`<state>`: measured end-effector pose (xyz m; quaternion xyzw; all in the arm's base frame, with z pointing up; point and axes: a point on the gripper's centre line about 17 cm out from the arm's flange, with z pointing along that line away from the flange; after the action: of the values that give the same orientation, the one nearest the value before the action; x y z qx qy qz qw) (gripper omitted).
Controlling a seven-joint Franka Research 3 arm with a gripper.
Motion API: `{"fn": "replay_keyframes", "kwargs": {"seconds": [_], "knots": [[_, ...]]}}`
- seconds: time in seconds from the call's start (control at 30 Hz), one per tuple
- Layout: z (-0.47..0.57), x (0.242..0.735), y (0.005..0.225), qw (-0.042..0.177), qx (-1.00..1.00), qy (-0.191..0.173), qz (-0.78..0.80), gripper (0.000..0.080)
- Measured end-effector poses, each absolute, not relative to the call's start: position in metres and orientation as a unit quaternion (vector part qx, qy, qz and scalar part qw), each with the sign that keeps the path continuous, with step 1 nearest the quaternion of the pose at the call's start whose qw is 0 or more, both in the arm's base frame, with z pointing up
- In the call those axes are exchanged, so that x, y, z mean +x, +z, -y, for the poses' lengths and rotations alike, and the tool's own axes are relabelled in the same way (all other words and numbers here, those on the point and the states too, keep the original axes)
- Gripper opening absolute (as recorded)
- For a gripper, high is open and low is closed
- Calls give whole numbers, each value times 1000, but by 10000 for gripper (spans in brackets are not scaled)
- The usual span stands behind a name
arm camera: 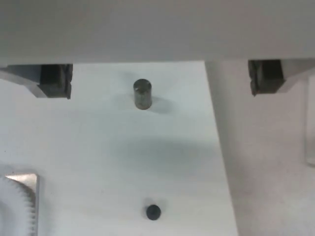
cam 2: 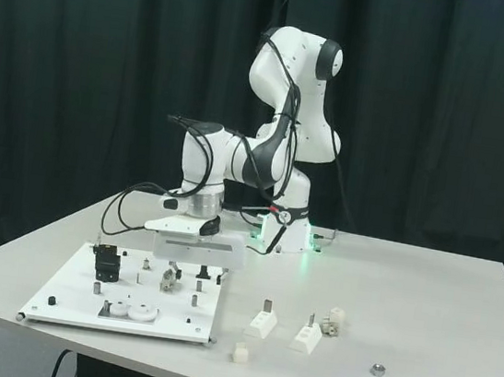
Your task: Pick round peg 1.
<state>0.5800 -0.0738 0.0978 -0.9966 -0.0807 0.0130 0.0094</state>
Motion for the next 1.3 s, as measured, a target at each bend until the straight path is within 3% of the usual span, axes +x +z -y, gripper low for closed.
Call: {"fn": "replay_keyframes", "kwargs": {"seconds": [0.67,1.3], "knots": [[45,594,125,12,-997,9,71,800],[20,604,150,-4,-997,19,81,800]]}}
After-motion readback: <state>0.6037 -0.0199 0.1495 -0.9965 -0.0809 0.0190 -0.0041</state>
